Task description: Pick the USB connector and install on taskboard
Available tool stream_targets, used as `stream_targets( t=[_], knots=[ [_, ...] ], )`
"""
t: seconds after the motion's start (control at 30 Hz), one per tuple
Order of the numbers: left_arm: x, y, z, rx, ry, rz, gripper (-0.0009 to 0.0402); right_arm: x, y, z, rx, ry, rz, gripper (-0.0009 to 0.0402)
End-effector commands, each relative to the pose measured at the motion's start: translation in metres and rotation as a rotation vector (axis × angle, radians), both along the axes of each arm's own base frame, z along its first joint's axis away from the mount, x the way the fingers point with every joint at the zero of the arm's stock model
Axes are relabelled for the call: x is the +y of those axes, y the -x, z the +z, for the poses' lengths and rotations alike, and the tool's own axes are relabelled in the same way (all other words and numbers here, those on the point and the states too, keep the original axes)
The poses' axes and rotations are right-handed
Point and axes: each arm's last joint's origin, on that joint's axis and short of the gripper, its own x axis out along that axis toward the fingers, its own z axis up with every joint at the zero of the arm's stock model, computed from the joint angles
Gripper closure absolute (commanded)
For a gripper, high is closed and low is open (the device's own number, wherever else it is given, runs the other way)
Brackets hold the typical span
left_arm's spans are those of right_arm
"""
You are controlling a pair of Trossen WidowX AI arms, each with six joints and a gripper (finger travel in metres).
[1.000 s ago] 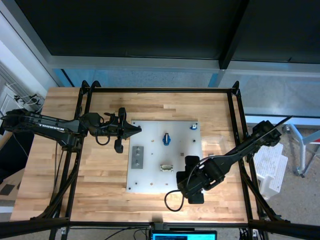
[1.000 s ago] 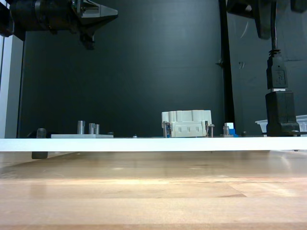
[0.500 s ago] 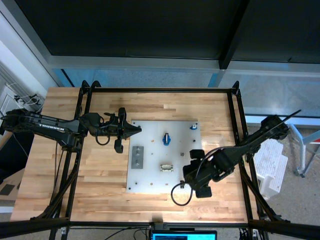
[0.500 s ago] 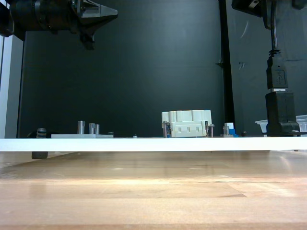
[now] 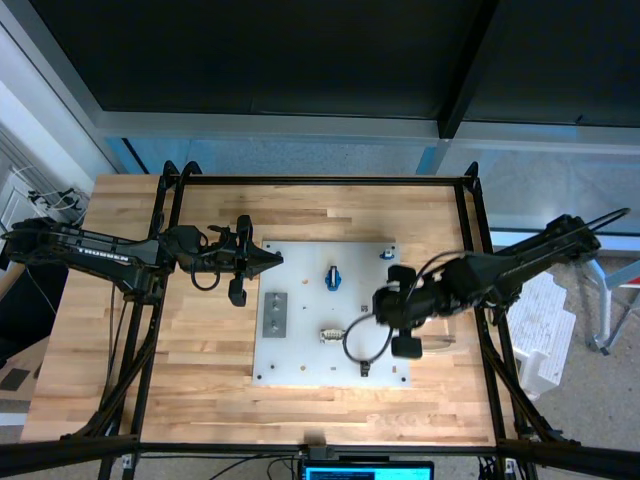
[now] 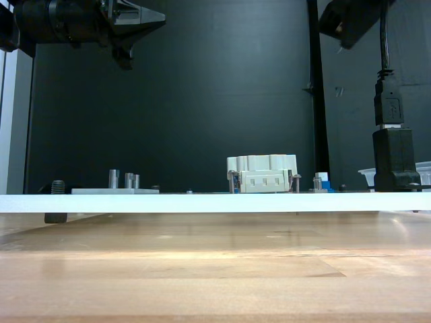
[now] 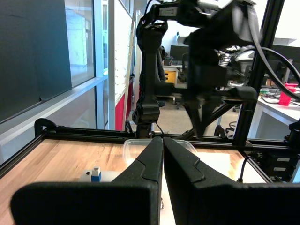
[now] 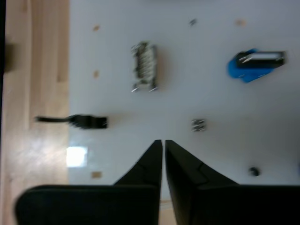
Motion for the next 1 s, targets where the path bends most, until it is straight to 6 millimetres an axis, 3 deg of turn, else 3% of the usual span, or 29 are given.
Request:
stream_targets(
  t=[0.03,0.4,0.8,1.0],
  knots=[
    [0.000,0.000,0.000,0.000,0.000,0.000,0.0393,-0.016,0.005,0.003,-0.057,0.012,0.005,0.0388],
    [0.000,0.000,0.000,0.000,0.000,0.000,0.0393,-0.063,0.014,0.008,-0.336,0.033,-0.058,0.0393],
    [0.000,0.000,0.000,-0.001,0.000,0.000,0.0393,-0.085,0.022,0.005,-0.607,0.084,-0.068,0.0393],
    [0.000,0.000,0.000,-0.001,0.000,0.000,0.0393,-0.095,0.022,0.001,-0.726,0.028,-0.037,0.0393]
  ],
)
